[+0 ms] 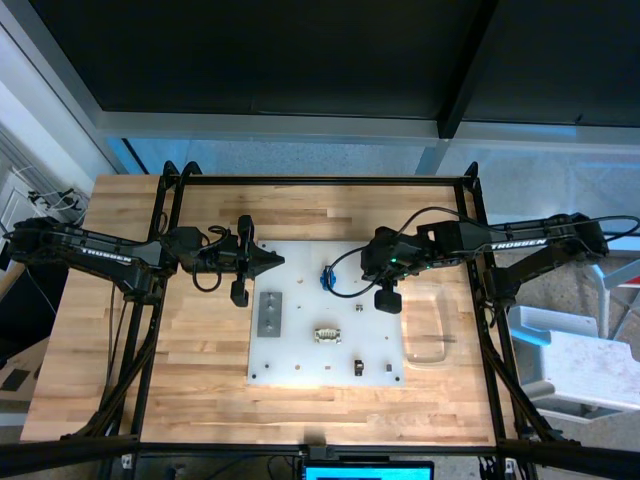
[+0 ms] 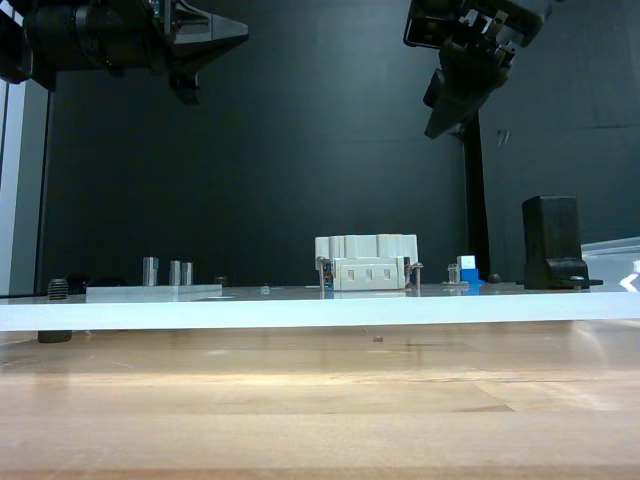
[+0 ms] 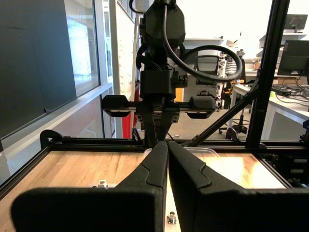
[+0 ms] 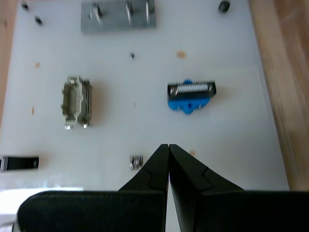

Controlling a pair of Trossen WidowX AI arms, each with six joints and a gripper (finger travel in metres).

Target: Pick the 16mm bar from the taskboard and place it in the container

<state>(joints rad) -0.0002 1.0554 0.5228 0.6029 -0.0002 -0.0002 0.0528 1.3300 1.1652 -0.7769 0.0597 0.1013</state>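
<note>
The white taskboard [image 1: 300, 345] lies mid-table and carries a grey metal block [image 1: 270, 312], a blue piece [image 1: 328, 280] and a silver connector [image 1: 325, 333]. A tiny dark-grey round peg [image 4: 37, 20] near the block's corner looks like the 16mm bar, though I cannot be sure. The clear container [image 1: 432, 328] sits just off the board's right edge. My right gripper [image 4: 168, 147] hangs shut and empty above the board's right half [image 1: 387, 300]. My left gripper [image 1: 278, 260] is also shut and empty, hovering high over the board's far left corner.
Short metal pegs [image 2: 150, 270] stand in the grey block. A black blocky piece [image 2: 552, 240] stands near the board's front. A small fitting [image 4: 136, 162] sits just before the right fingertips. The black frame rails [image 1: 320, 181] border the wooden table.
</note>
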